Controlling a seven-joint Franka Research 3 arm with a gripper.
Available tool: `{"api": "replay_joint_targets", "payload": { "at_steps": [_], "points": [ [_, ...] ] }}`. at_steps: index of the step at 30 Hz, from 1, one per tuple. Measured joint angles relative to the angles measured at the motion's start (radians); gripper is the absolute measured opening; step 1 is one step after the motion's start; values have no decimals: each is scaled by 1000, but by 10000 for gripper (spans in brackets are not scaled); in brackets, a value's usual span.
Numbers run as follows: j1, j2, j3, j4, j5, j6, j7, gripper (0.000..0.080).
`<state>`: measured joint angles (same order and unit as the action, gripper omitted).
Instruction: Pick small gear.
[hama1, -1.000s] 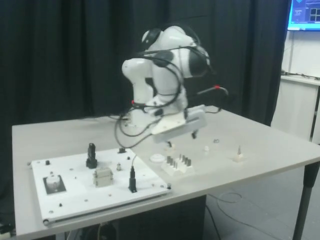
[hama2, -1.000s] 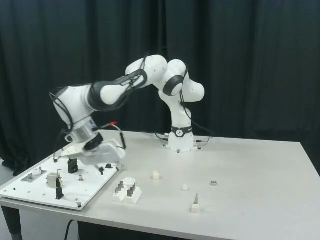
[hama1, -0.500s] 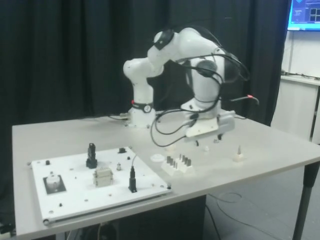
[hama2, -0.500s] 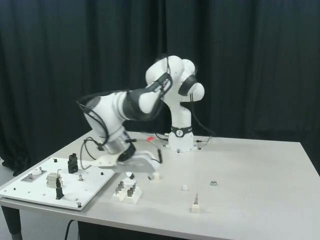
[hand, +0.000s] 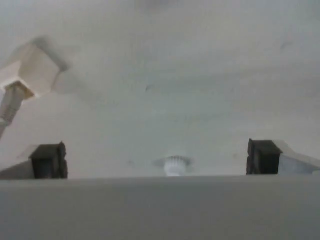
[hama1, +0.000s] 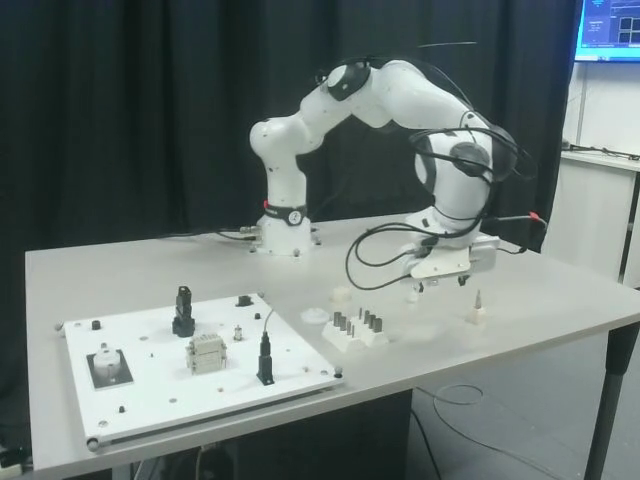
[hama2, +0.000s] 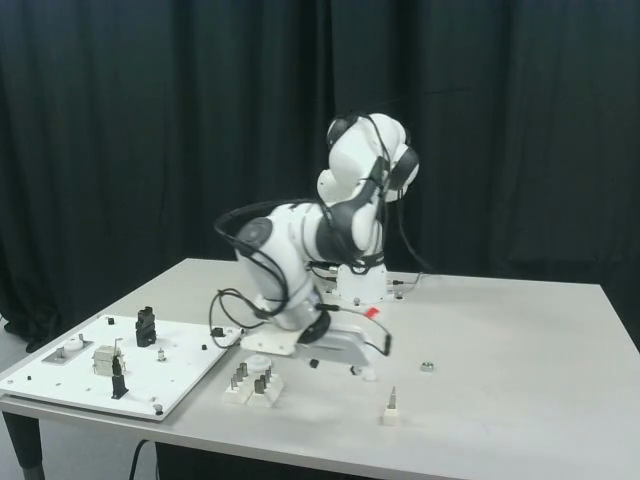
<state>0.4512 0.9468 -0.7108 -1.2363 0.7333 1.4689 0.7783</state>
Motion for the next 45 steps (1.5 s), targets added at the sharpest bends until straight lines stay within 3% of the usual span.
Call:
{"api": "replay_joint_targets", "payload": {
  "at_steps": [6,12,18,24,29,34,45],
  "points": [
    [38,-39,50,-60,-75,30,61,800],
    [39,-115,153,-157,-196,101,129,800],
    [6,-230,292,-319,-344,232,204,800],
    [-79,-359,445,-515,-443,413,241,800],
    [-138,-444,516,-665,-456,559,243,800],
    [-146,-499,527,-774,-453,682,241,800],
    [-129,-536,548,-904,-445,873,238,800]
  ]
}}
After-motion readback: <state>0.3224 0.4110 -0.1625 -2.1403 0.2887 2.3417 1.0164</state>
